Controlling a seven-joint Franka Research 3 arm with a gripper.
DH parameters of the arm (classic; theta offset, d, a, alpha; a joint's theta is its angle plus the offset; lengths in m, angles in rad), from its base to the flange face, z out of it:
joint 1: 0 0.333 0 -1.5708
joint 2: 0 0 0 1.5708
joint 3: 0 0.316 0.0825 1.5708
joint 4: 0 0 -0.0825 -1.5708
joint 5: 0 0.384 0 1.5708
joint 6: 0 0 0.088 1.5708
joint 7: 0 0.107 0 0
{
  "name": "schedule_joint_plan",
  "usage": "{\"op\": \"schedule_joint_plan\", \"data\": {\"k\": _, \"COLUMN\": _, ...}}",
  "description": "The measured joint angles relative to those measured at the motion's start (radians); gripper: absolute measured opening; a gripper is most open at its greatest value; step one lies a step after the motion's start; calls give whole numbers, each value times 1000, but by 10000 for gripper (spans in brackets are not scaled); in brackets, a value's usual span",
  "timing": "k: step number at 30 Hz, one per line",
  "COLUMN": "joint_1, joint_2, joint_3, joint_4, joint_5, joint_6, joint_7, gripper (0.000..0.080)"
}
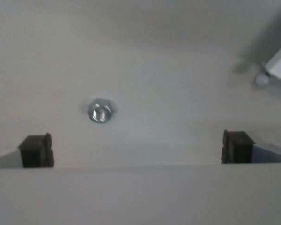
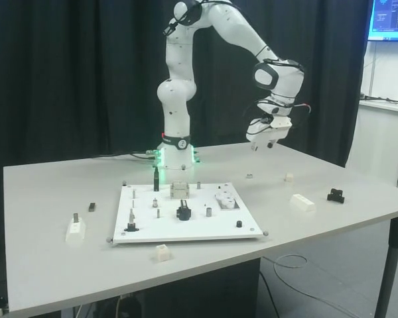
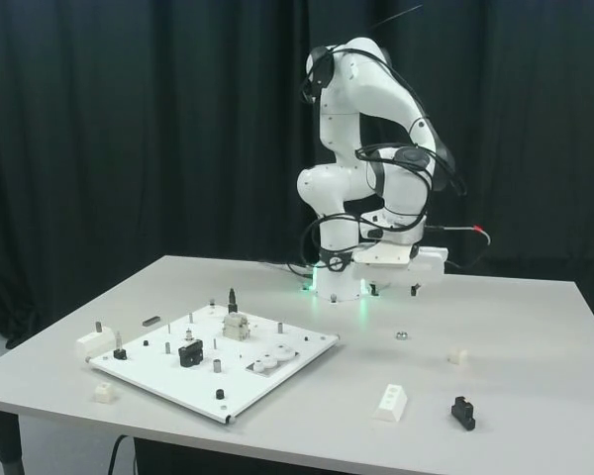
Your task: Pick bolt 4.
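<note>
A: Where does bolt 4 lie?

B: The small grey metal bolt with a hexagonal head rests on the bare grey bench, alone. In the first room view it sits right of centre, past the far right corner of the white square assembly board; in the second room view it is right of centre as well.

A: And the arm?

B: The white arm's gripper hangs above the bolt, well apart from it. Its two black fingers are spread wide with nothing between them. In the wrist view the bolt lies nearer the one finger than the other, so the gripper is not yet centred.

A: How will the bolt handle?

B: It is judged light, stiff and hard, with smooth metal that may slip or roll if nudged from one side. It seems to stand head up, though the wrist view does not settle that. The flats of the hex head look the best hold, one finger on each opposite flat, closing squarely.

A: Anything close by?

B: A small white block lies near it on the bench, and a black clip-like part sits well apart in the lower right of the second room view.
</note>
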Motion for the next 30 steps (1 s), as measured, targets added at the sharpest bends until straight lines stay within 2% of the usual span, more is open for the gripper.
{"op": "schedule_joint_plan", "data": {"k": 7, "joint_1": 0, "joint_2": -33, "joint_3": 32, "joint_4": -95, "joint_5": -5, "joint_6": 77, "joint_7": 0, "gripper": 800}}
{"op": "schedule_joint_plan", "data": {"k": 14, "joint_1": 0, "joint_2": -31, "joint_3": 71, "joint_4": -151, "joint_5": -3, "joint_6": 128, "joint_7": 0, "gripper": 800}}
{"op": "schedule_joint_plan", "data": {"k": 20, "joint_1": 0, "joint_2": -6, "joint_3": 105, "joint_4": -167, "joint_5": 8, "joint_6": 152, "joint_7": 0, "gripper": 800}}
{"op": "schedule_joint_plan", "data": {"k": 30, "joint_1": 0, "joint_2": 68, "joint_3": 147, "joint_4": -168, "joint_5": 37, "joint_6": 198, "joint_7": 0, "gripper": 800}}
